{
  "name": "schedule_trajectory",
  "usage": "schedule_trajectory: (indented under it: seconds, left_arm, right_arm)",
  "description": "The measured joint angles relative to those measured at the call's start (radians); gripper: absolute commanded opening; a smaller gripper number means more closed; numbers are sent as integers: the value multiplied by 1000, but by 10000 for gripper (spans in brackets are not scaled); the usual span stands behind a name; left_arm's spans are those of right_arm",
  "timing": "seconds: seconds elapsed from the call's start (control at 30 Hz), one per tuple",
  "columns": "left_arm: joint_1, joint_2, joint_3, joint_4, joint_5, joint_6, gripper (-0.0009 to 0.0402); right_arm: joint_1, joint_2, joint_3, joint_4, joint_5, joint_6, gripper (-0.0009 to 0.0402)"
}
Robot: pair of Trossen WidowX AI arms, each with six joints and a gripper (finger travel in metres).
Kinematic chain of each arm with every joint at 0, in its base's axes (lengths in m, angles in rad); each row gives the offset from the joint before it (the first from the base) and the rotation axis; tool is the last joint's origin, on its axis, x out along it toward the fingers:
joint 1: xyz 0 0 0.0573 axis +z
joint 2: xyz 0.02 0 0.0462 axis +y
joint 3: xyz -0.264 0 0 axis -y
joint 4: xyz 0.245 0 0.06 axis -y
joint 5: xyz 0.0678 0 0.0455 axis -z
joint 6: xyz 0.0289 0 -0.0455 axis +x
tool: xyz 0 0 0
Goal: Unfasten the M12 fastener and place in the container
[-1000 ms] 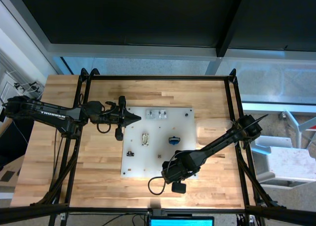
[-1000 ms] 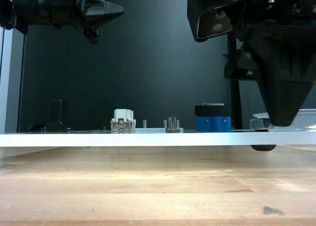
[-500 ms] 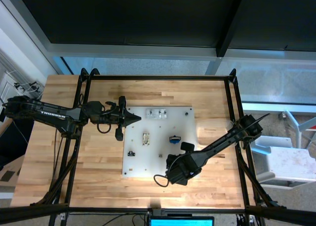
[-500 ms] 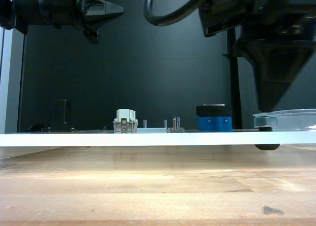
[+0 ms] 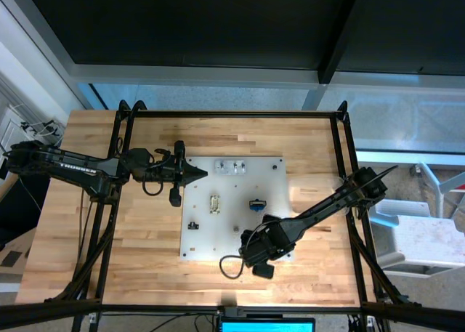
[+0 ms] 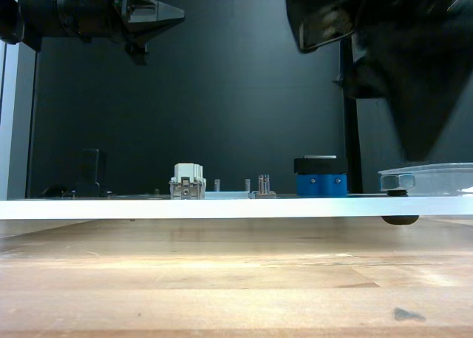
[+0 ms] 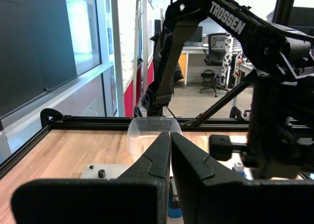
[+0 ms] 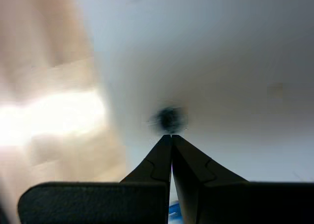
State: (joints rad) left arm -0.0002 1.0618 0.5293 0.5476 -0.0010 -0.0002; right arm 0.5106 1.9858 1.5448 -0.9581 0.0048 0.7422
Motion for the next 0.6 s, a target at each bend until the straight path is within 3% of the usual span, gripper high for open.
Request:
schedule_trajectory:
  seconds: [0.07, 0.13, 0.47, 0.6]
  left_arm:
    - [0, 0, 0, 0, 0, 0, 0]
    - [0, 0, 0, 0, 0, 0, 0]
    - [0, 0, 0, 0, 0, 0, 0]
    - [0, 0, 0, -1, 0, 0, 0]
  right_arm:
    - [2, 0, 0, 24, -34, 0, 0]
    - [0, 0, 0, 44, -43, 0, 0]
    - [-3, 30, -23, 85, -50, -26, 0]
    - [-5, 31, -38, 86, -24, -26, 0]
